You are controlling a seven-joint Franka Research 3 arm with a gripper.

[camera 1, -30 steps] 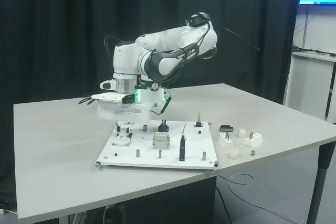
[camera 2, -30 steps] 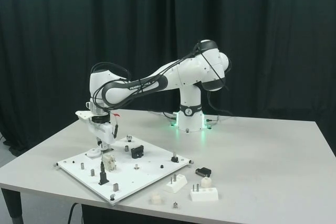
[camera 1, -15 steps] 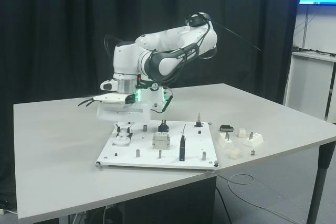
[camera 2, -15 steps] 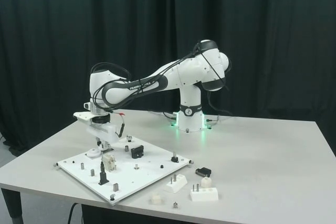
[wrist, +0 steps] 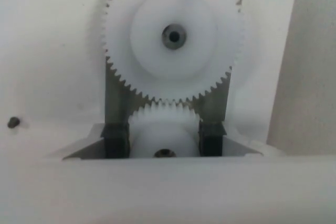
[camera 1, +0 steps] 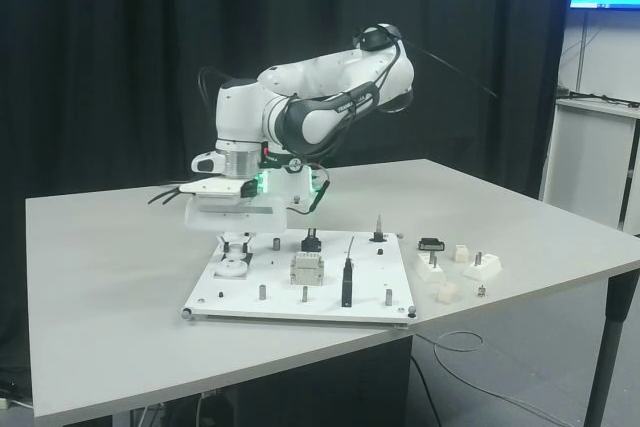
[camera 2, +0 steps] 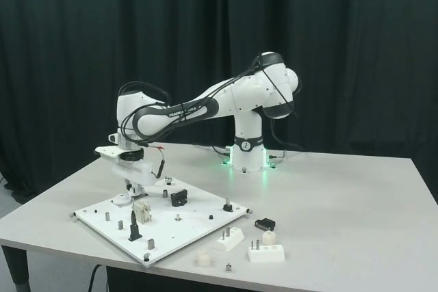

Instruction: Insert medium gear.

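I am looking at the white board (camera 1: 330, 282) lying near the front edge of the grey counter (camera 1: 100, 277); wide bare counter is stretching off to either side of it and behind the arm's base. The end effector (camera 1: 236, 243) is hanging just above the board's far corner, over the gears, with little free height beneath it.

The wrist view is giving me what the room cameras cannot: a large gear (wrist: 174, 36) is sitting flat on a peg, and the medium gear (wrist: 164, 129) is sitting just beside it with their teeth meeting. The two black fingertips (wrist: 115, 140) are standing on either side of the medium gear, slightly spread; whether they are pressing on it I cannot tell. A small black screw head (wrist: 13, 123) is showing on the board nearby.

From the room views I am seeing only a small white disc (camera 1: 233, 268) under the end effector, the teeth too small to make out. Those views are showing pegs, a grey connector block (camera 1: 305, 269) and loose white blocks (camera 2: 266, 253) well apart by the board's other end.

The near half of the medium gear is cut off by the wrist housing.
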